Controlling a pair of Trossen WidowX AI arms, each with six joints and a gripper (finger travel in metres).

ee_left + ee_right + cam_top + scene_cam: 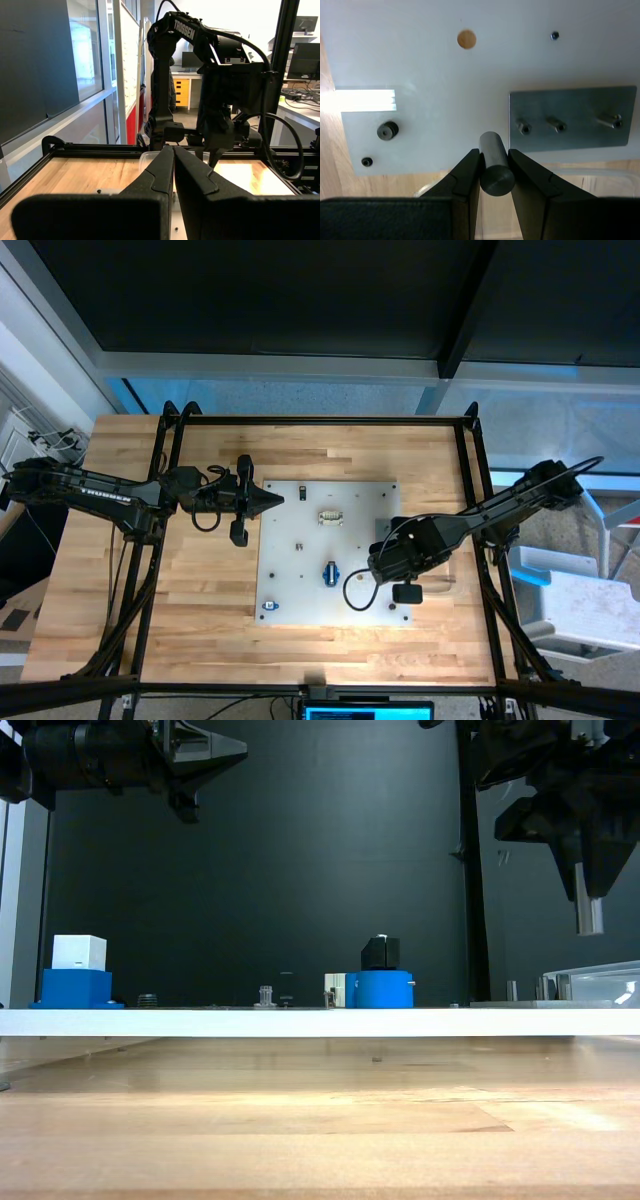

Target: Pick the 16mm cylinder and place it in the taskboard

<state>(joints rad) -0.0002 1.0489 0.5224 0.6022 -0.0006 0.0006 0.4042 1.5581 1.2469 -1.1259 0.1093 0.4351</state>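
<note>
The right gripper (pixel 494 155) clenched the 16mm cylinder (pixel 589 915), long axis upright, over the taskboard (pixel 300 575) edge at the low view's right, seemingly short of the round hole (pixel 466 39), while the left gripper (pixel 270 499), closed empty, hovered at the board's left edge

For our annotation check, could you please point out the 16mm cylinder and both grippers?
16mm cylinder (pixel 495 165): right wrist view, mid-side, clamped.
right gripper (pixel 494 155): right wrist view, between fingertips, over the taskboard's (pixel 445 75) edge.
left gripper (pixel 278 500): high view, shut fingertips, hovering over the taskboard's left edge.
</note>
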